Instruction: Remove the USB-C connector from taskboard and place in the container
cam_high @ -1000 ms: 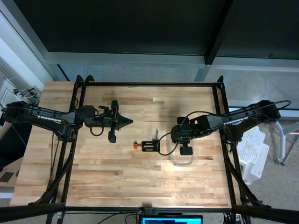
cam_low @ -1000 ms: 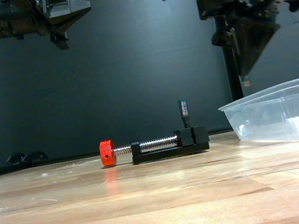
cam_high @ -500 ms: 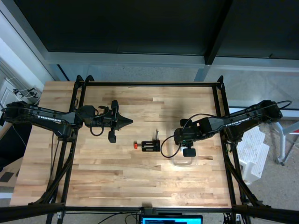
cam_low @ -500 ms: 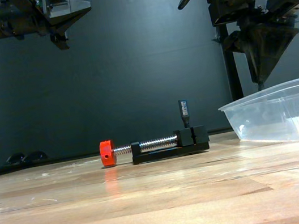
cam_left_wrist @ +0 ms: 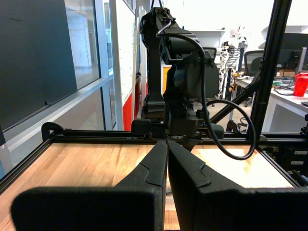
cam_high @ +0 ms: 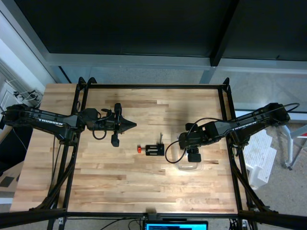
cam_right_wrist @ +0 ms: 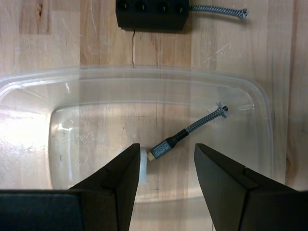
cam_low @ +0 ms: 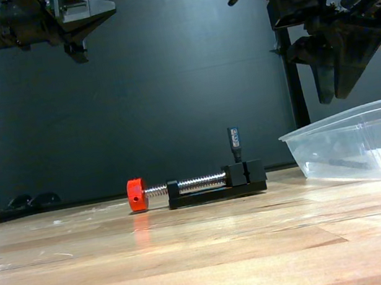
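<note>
Bench (cam_high: 120, 177) is plain wood planks, one arm reaching in from each side edge. Left gripper (cam_high: 132, 125) hangs high over the left half, fingers pressed tight together. Right gripper (cam_low: 337, 88) hovers right above the container (cam_high: 189, 167), fingers spread wide apart. Container sits toward the bench's right edge, near the taskboard (cam_high: 154, 150), which is pretty much mid-bench with its red knob (cam_high: 139, 149) pointing at the left edge. Connector (cam_right_wrist: 166, 144) lies flat on the container's floor, frayed cable stub and all, its tip right up against a small white piece (cam_right_wrist: 140, 156).
</note>
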